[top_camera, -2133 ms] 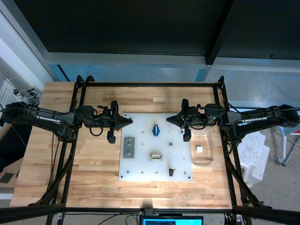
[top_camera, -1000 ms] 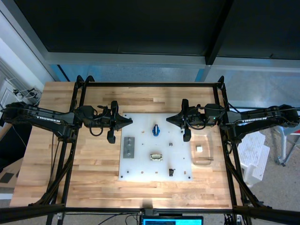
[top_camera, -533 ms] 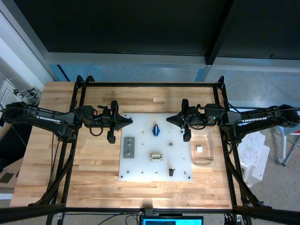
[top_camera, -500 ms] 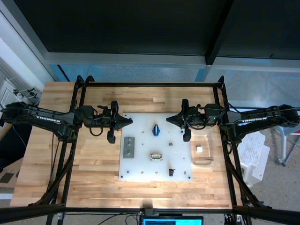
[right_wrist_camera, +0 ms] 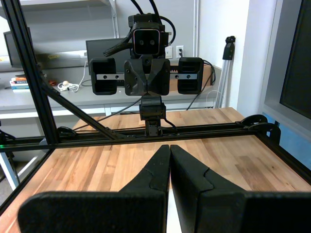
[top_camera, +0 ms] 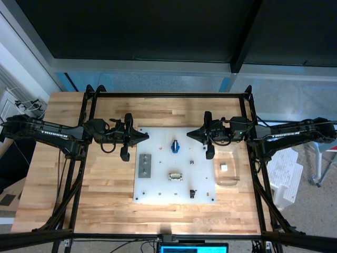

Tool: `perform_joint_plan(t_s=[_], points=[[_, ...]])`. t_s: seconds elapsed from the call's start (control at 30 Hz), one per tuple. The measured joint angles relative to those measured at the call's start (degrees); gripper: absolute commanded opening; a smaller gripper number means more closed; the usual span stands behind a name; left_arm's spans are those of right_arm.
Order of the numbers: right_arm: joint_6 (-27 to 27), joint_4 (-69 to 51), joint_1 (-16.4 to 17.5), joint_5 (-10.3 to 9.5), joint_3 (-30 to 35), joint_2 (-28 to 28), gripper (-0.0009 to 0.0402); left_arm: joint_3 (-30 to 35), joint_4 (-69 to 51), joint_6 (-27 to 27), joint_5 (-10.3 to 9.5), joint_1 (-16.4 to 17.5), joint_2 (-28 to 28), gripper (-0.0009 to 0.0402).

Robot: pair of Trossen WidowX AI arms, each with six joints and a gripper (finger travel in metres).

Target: Pick the USB connector and install on taskboard

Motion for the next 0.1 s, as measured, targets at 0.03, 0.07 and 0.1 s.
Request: perform_joint_plan(t_s=[0.03, 0.07, 0.1], points=[[0.0, 0.0, 0.0, 0.0, 0.0, 0.0, 0.0, 0.0, 0.0, 0.0, 0.0, 0.0, 0.0, 0.0], [0.0, 0.0, 0.0, 0.0, 0.0, 0.0, 0.0, 0.0, 0.0, 0.0, 0.0, 0.0, 0.0, 0.0], [0.0, 0.0, 0.0, 0.0, 0.0, 0.0, 0.0, 0.0, 0.0, 0.0, 0.0, 0.0, 0.0, 0.0]])
